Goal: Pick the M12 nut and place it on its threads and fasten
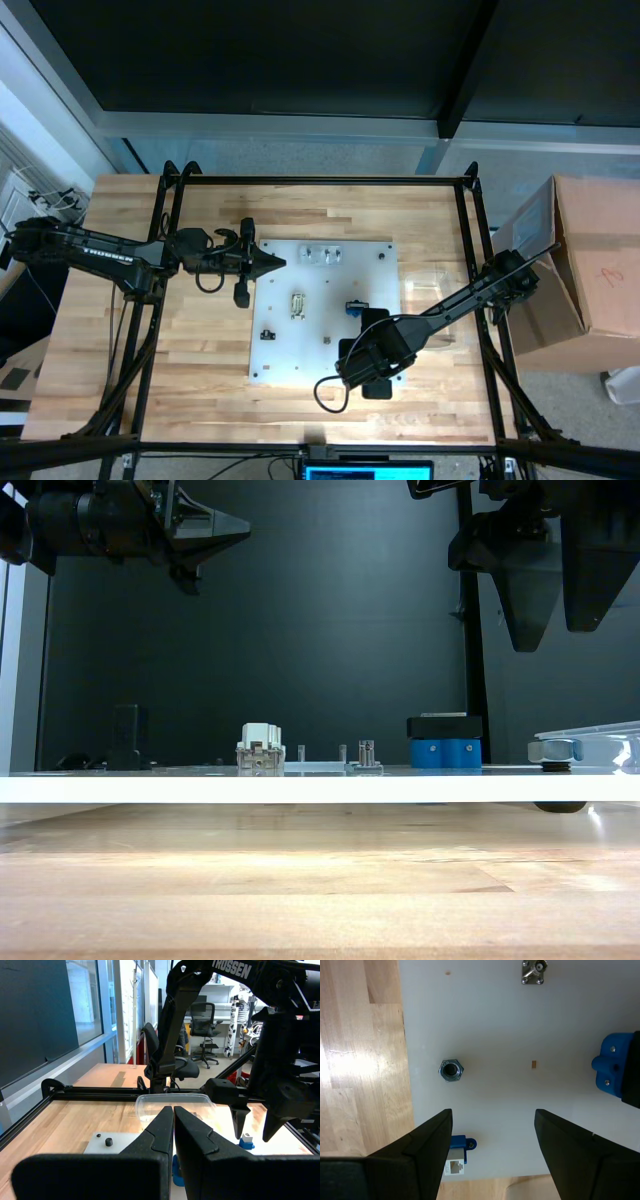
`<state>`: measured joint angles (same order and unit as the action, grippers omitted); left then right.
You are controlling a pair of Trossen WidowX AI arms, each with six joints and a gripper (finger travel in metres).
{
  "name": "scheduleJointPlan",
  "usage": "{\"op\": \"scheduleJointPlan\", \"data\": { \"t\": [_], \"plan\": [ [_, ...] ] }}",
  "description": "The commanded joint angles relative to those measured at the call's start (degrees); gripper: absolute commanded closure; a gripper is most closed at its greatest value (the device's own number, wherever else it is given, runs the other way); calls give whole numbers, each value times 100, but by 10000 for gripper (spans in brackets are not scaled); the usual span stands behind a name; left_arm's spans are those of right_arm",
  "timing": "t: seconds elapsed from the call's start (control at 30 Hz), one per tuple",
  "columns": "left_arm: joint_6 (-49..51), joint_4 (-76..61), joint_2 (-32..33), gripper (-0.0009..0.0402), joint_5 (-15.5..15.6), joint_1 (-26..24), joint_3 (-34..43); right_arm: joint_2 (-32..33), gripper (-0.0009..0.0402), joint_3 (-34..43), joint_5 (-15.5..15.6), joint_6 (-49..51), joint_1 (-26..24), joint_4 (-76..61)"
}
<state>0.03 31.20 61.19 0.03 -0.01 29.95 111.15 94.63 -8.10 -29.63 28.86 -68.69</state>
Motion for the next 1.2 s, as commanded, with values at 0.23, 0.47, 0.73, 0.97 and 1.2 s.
{"op": "scheduleJointPlan", "data": {
  "t": [0.23, 0.47, 0.73, 0.97, 1.2],
  "plan": [
    [0, 0, 2, 393, -2, 2, 0, 299, 397, -11, 177, 184, -15, 310],
    [0, 2, 2, 393, -2, 2, 0, 492, 395, -155, 166, 374, -55, 581],
    [0, 0, 2, 393, -2, 2, 0, 498, 394, -525, 219, 459, -59, 979],
    [0, 0, 2, 393, -2, 0, 0, 498, 393, -527, 715, 649, -61, 1060],
    [0, 0, 2, 393, -2, 0, 0, 428, 393, -525, 1930, 1250, -63, 1036]
  ]
}}
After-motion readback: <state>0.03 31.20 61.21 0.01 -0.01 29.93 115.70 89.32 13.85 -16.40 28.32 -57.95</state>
